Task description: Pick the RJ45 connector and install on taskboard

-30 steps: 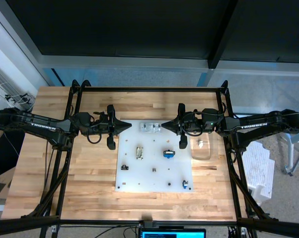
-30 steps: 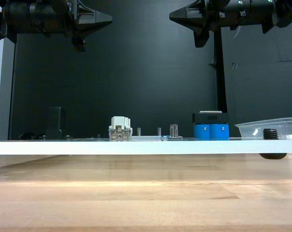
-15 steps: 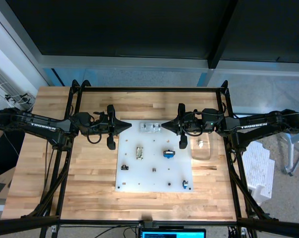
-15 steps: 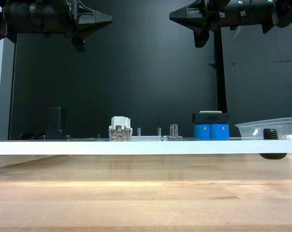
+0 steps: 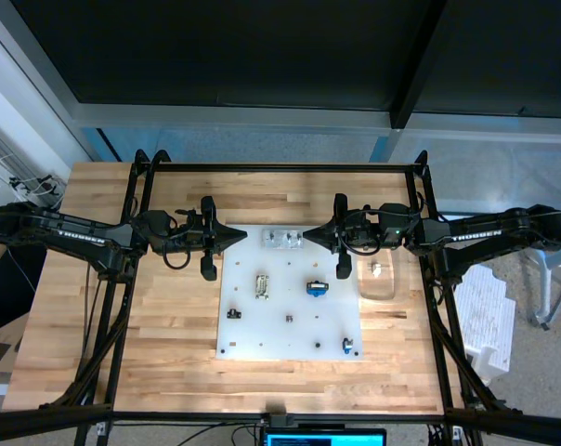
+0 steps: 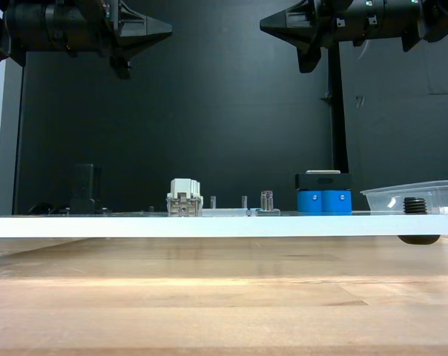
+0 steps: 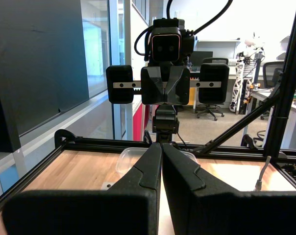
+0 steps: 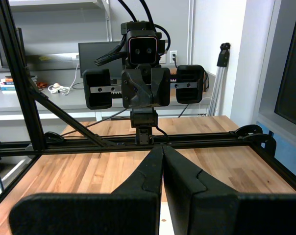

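Though unclear overhead, both jaws closed

Falls evenly from above on the tabletop [image 5: 169,325], blurs its near edge seen low, silhouettes left gripper [image 6: 169,30] and right gripper [image 6: 262,26] high over the board's [image 6: 209,225] far edge.

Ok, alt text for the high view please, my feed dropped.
Both arms hang parked over the far edge of the white board, left gripper and right gripper shut, tips facing but apart. The clear tray lies right of it; the connector's place cannot be told.

Unclear whether connector in jack [image 5: 348,347]
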